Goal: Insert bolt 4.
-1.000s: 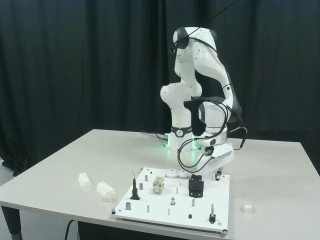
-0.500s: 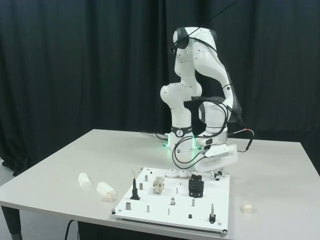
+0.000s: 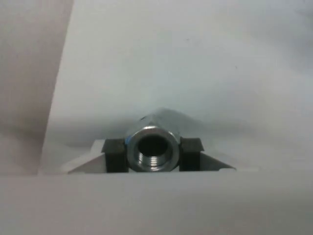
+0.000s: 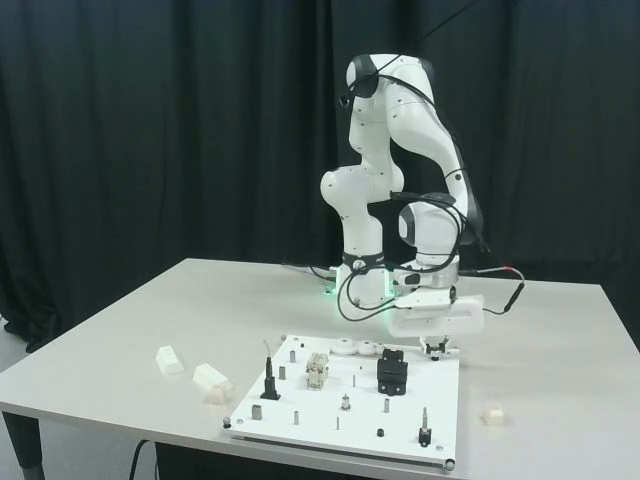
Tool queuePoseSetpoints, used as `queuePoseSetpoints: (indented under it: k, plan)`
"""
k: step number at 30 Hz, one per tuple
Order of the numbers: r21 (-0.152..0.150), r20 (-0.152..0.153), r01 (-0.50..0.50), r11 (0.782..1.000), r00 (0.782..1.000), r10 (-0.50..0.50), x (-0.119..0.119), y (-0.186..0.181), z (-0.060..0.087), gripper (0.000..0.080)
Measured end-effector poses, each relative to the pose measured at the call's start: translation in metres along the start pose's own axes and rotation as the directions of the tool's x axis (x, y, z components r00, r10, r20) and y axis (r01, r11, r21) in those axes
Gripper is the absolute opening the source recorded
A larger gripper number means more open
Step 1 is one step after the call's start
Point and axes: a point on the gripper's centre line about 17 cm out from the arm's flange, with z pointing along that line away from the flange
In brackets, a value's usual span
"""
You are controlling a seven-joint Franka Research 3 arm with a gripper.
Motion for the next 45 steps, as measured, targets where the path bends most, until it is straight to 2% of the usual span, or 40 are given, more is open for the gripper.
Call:
queuePoseSetpoints:
  k: [10,20,26,35,41,45]
  plan:
    - [-0.028,-0.007,-0.18,0.983,0.984,0.18,-0.0004,-0.001,0.0,0.0224]
    - [-0.029,-0.012,-0.307,0.951,0.952,0.307,0.0002,-0.0016,0.0,0.0224]
    - [-0.025,-0.013,-0.403,0.915,0.915,0.403,0.0006,-0.002,0.0001,0.0224]
    - [-0.021,-0.008,-0.55,0.835,0.835,0.55,0.0013,-0.0027,0.0,0.0224]
    - [-0.018,-0.003,-0.598,0.801,0.802,0.598,0.0018,-0.003,-0.0001,0.0224]
    - [-0.016,0.0,-0.611,0.792,0.792,0.611,0.0019,-0.0031,-0.0002,0.0224]
